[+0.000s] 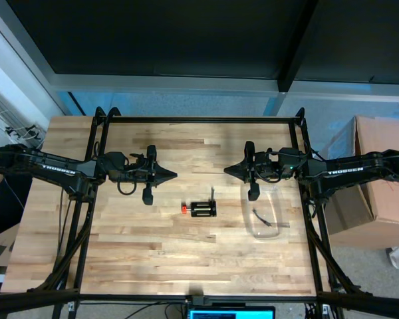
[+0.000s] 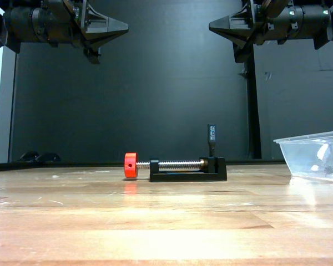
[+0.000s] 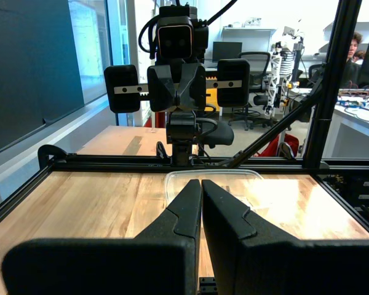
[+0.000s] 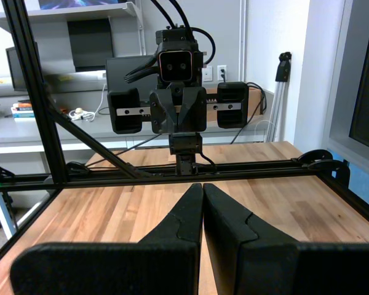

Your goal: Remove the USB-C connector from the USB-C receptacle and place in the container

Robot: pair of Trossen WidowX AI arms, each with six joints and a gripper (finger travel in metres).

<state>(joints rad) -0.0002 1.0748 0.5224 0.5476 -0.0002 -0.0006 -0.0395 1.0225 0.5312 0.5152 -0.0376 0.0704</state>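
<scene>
Hanging high over the table, my right pincer (image 1: 227,169) is pressed shut on nothing. Beneath it, just behind its tip, sits the container (image 1: 245,211). A thin dark piece I take for the connector (image 1: 263,219) lies loose inside, clear of the receptacle (image 2: 211,133) standing in the vise (image 1: 204,209) farther out. Beyond that, my left pincer (image 1: 175,175) faces me, equally high, closed and empty. Dropping carelessly could clip the light container's rim and spill the connector; reaching forward could knock the two pincers together.
</scene>
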